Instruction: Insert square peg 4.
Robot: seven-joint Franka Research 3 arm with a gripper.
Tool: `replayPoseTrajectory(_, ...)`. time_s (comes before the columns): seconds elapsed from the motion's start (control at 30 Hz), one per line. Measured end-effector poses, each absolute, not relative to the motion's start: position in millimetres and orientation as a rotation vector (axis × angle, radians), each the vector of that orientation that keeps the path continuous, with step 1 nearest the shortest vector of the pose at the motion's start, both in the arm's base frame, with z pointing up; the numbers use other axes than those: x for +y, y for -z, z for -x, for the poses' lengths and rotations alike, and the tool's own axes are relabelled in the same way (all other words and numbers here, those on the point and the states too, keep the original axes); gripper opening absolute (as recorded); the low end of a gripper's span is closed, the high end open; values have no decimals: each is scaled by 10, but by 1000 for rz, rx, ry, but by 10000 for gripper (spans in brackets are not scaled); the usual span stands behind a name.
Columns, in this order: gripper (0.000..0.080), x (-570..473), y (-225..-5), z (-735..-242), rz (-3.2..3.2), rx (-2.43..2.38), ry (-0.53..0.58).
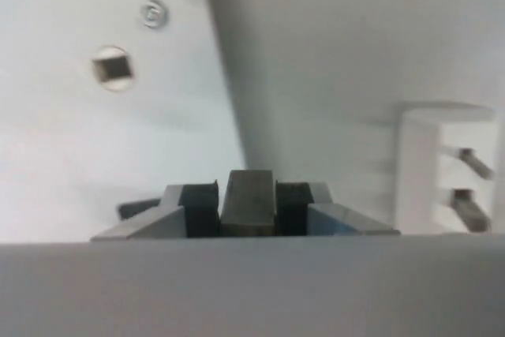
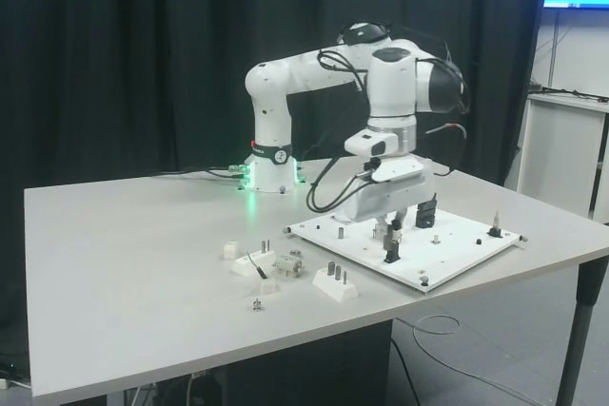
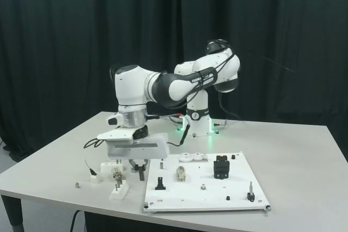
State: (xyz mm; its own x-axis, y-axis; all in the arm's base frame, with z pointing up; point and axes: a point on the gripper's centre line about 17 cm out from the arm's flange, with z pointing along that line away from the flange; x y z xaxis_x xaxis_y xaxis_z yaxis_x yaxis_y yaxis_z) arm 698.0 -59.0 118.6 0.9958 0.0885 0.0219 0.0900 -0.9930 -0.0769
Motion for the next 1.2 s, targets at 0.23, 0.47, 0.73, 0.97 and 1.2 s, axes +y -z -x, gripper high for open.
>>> replayPoseTrajectory(0.23, 149, -354, -1125, -7034, 3049, -133, 14)
replayPoseTrajectory(0.47, 149, -160, -1047, -7026, 3037, -148, -4)
replayPoseTrajectory(0.73, 149, -20, -970, -7024, 3034, -154, -11)
replayPoseTrajectory(0.97, 149, 16, -892, -7041, 3045, -170, -7)
replayPoseTrajectory(1.2, 149, 13, -791, -7056, 3055, -176, -3)
